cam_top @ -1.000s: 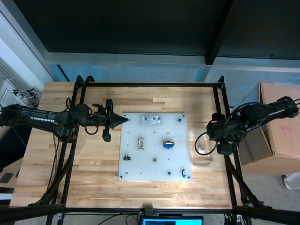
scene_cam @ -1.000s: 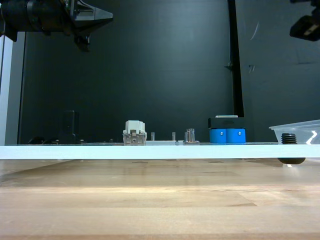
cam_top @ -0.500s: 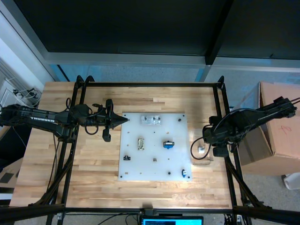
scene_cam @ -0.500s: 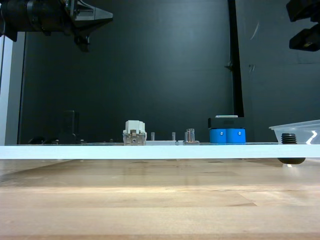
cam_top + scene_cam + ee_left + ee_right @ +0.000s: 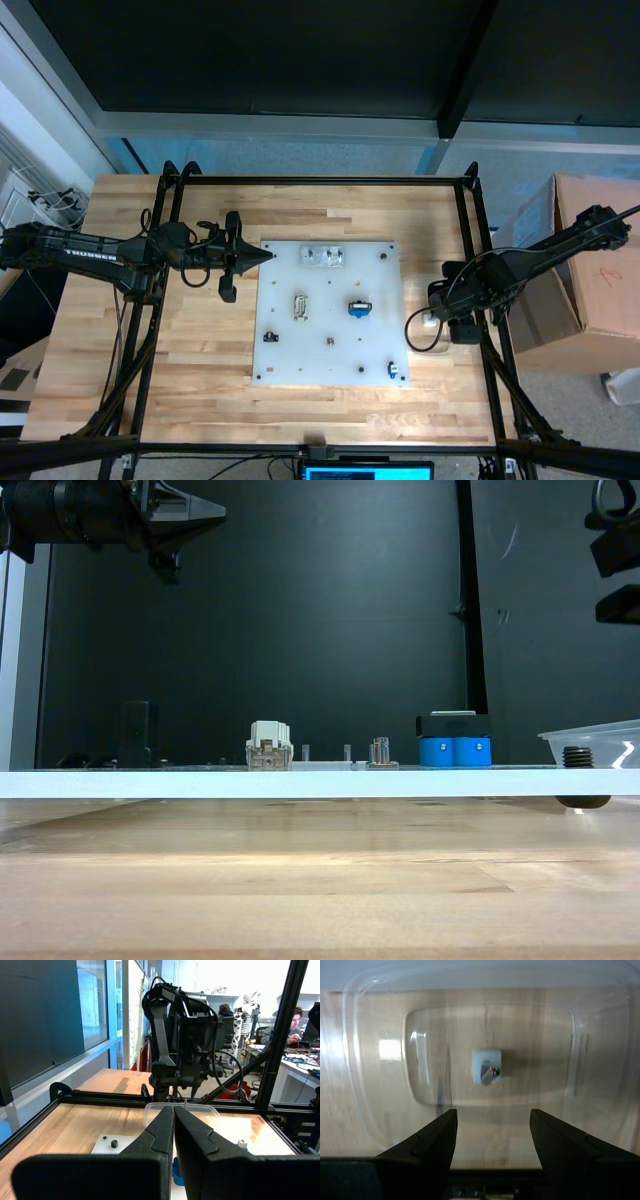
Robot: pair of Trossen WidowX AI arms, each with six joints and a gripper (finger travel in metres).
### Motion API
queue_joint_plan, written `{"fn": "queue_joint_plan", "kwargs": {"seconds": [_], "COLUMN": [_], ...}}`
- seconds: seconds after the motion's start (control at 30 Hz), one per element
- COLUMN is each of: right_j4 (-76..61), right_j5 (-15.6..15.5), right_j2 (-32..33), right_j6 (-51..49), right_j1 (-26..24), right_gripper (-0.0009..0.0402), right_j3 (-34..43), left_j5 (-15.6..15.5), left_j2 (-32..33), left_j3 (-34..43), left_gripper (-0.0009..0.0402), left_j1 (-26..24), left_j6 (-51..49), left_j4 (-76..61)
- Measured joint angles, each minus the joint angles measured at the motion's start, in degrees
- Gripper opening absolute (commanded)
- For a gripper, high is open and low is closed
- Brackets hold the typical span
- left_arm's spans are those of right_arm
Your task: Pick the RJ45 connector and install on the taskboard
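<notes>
From above, the white taskboard [image 5: 330, 345] lies mid-desk [image 5: 180, 350]. The left end effector [image 5: 264, 257] sits at the taskboard's far left corner on an arm lettered "TROSSEN" in white. The right end effector [image 5: 447, 312] hangs just off the taskboard's right edge, over a clear tray [image 5: 416, 300] that stands beside the taskboard. A cardboard box [image 5: 590, 310] with a red scrawl that cannot be read stands further right of the taskboard, off the desk. From desk height, the left end effector points inward, high above the taskboard's left part. The right end effector shows as two dark blocks high above the tray, to the right of the taskboard. A pale grey housing [image 5: 269, 747] and a blue block [image 5: 455, 750] stand on the taskboard. A black threaded piece [image 5: 578, 757] shows low at the tray. In the left wrist view the left end effector's two fingers [image 5: 162, 1132] are pressed together with nothing between them. Across the taskboard from it stands the right arm [image 5: 172, 1035], with "TROSSEN" printed on its upper link. In the right wrist view the right end effector's fingers [image 5: 427, 1142] stand wide apart and hold nothing. The RJ45 connector [image 5: 486, 1066] lies free on the tray's floor beyond them, off the taskboard and touched by neither finger.
</notes>
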Motion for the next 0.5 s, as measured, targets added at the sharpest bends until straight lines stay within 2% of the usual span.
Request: {"fn": "queue_joint_plan", "kwargs": {"seconds": [0.33,0.5], "right_j4": [9.5,14.2], "right_j5": [0.3,0.5], "right_j2": [0.0,0.0], "right_j6": [1.3,1.4], "right_j1": [0.1,0.2], "right_gripper": [0.0200,0.0186], "right_j3": [-6.8,-9.3], "left_j5": [0.0,0.0], "left_j2": [0.0,0.0], "left_j3": [0.0,0.0], "left_gripper": [0.0000,0.0000], "left_j1": [0.0,0.0], "left_j6": [0.0,0.0], "left_j4": [0.0,0.0]}}
